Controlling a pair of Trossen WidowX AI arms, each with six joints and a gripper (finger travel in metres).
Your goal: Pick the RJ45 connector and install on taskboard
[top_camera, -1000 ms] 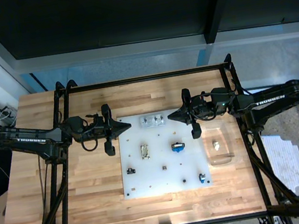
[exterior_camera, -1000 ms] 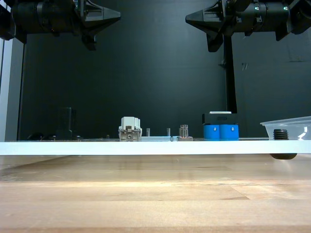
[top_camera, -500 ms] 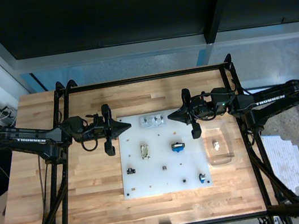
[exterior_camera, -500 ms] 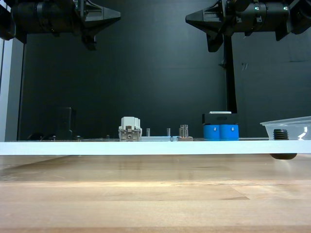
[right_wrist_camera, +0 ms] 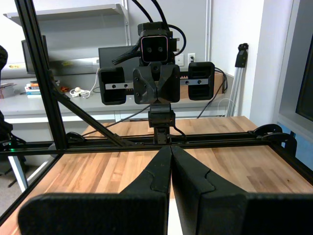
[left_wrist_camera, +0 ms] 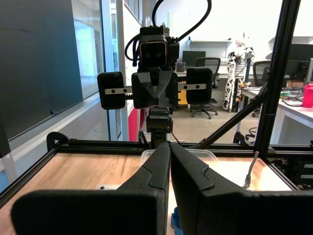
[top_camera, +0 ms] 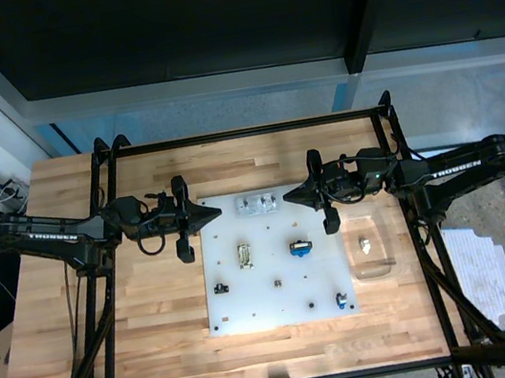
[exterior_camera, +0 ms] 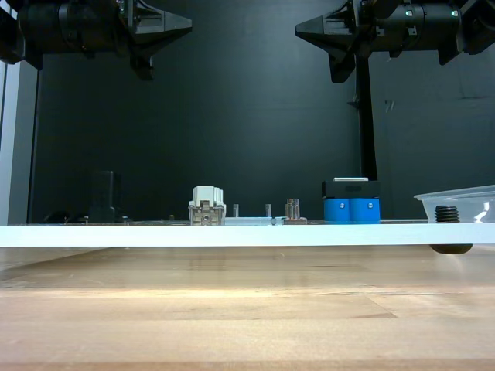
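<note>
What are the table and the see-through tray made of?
The table: wood, matte, by its pale strips with grain. The tray: probably clear plastic, glossy, since the wood shows through it. The left tool and right tool, both shut, hover high over the far edge of the taskboard.

Both my arms are matte black, with white TROSSEN lettering along the forearm links; black cables loop at each wrist; the left gripper [top_camera: 217, 212] hangs high over the taskboard's [top_camera: 252, 301] far left corner, the right gripper [top_camera: 286, 198] over its far edge; each has wedge-shaped black fingers [left_wrist_camera: 156, 166] pressed together, small screws on the blocky carriages, and a camera box on top.
</note>
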